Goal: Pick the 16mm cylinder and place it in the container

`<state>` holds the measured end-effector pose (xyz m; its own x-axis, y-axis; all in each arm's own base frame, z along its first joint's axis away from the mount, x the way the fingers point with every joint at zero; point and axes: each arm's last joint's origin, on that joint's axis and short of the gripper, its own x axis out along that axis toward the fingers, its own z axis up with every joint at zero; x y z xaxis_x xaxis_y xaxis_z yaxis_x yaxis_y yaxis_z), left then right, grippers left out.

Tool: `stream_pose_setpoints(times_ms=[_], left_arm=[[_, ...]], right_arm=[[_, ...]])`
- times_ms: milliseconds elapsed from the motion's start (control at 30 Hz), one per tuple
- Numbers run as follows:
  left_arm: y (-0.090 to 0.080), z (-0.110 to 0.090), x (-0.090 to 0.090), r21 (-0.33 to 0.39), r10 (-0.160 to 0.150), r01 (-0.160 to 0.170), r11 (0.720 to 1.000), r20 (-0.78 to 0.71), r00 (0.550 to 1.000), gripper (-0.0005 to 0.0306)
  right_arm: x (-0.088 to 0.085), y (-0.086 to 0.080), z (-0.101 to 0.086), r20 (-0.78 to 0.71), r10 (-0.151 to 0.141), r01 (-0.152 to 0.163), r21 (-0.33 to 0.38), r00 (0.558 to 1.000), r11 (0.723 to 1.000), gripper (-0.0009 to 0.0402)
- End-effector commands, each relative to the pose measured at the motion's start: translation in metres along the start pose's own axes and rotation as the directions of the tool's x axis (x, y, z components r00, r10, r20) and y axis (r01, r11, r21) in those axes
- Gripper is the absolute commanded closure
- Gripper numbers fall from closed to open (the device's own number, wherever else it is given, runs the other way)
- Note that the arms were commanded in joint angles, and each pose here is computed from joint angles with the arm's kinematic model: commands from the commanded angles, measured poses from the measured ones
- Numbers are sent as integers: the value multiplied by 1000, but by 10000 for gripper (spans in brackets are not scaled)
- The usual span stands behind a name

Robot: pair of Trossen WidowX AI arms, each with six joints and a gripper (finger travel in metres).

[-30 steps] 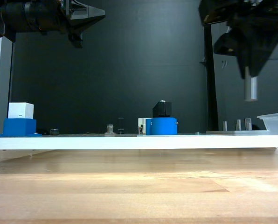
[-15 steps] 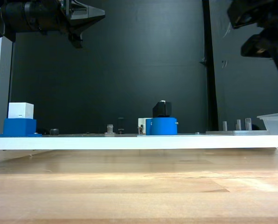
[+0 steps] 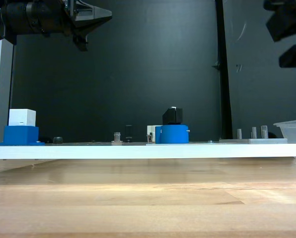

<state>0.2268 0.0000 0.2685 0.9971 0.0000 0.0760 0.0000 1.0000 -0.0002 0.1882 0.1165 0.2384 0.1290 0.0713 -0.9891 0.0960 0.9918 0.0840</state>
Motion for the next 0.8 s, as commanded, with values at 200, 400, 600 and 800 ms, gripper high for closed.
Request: stream_pose_setpoints(times_ms=[200,400,600,800], left_arm=[[0,0,0,0,0,0,1000,1,1000,300],[0,0,0,0,0,0,1000,1,1000,300],[0,0,0,0,0,0,1000,0,1000,300],[0,0,0,0,0,0,1000,1,1000,300]], right_arm=[[22,-4,-13,-16,73,-73,33,997,997,374],[37,-5,-21,-65,159,-156,52,985,986,374],[44,-5,-23,-61,191,-188,58,980,981,365],[44,-5,-22,-42,170,-167,55,985,984,329]])
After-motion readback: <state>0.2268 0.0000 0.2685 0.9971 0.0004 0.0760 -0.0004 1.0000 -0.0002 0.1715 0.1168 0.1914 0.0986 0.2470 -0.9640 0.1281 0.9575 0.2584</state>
